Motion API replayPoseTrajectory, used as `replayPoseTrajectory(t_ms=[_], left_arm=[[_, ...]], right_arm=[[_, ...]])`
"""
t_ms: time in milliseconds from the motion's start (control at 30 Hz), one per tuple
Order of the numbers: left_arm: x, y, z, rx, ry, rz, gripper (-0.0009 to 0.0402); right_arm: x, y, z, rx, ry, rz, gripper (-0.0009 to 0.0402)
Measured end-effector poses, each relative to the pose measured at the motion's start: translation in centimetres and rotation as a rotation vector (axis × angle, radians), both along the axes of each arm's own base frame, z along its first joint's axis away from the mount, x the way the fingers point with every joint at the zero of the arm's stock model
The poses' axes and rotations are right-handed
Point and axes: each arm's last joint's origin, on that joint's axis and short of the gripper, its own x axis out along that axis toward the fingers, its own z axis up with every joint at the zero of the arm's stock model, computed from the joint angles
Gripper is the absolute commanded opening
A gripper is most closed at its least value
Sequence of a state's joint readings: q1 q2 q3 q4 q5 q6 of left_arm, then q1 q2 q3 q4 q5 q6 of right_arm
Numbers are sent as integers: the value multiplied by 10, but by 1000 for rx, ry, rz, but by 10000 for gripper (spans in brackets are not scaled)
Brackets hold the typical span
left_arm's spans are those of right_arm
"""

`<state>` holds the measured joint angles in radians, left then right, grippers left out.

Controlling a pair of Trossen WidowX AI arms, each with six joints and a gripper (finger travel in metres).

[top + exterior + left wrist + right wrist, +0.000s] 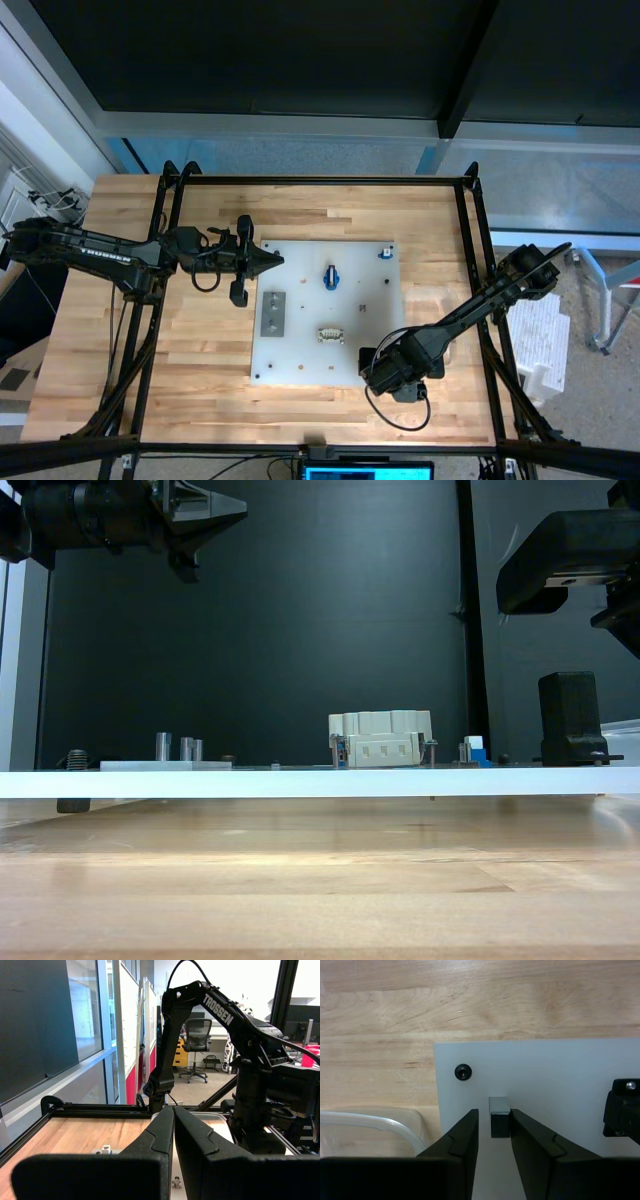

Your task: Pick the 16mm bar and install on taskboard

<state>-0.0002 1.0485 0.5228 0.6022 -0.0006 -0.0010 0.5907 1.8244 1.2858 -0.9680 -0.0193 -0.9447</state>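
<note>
Grey metal shows between the jaws of the right gripper (494,1111): the 16mm bar (499,1105), a short peg standing upright with its dull silver end face up. A corner of the white taskboard (560,1075) lies right under the jaws. They are spread only a little wider than the peg. It sits against one jaw while a strip of white board shows between it and the other, so to my eye nothing is pinched yet.

I'd put the job at its very start, the pick itself. The jaws have to close, then the peg has to come up, travel to its hole and go in. None of the install is done.

The left gripper (173,1109) hangs high up, its jaws pressed together on nothing, their tips over the board's edge on that arm's side.

I can't tell whether the peg's foot rests on the plate or sits in a socket, since the jaws crowd it. From above, the right gripper's body covers the peg entirely, and at table level I can't pick it out beside the black finger (571,720). Which hole it belongs in I can't tell either.

Just beyond the jaw tips sits a black screw (463,1072). Outside one jaw lies the rim of a clear plastic tray (370,1119), and outside the other a black part (621,1110), both cut off
</note>
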Motion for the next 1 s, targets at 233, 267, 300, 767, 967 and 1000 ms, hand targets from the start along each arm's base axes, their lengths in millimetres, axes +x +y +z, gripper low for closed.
replayPoseTrajectory(t_ms=[233,267,300,767,967,1000], left_arm=[[0,0,0,0,0,0,0],[0,0,0,0,0,0,0],[0,0,0,0,0,0,0],[0,0,0,0,0,0,0],[0,0,0,0,0,0,0],[0,0,0,0,0,0,0]], right_arm=[[0,-1,3,5,-9,-1,119],[-1,-1,4,6,-12,-1,122],[-1,-1,6,9,-16,0,125],[-10,-8,39,21,-83,-3,165],[-13,-11,49,22,-87,-12,167],[-13,-11,50,24,-88,-16,167]])
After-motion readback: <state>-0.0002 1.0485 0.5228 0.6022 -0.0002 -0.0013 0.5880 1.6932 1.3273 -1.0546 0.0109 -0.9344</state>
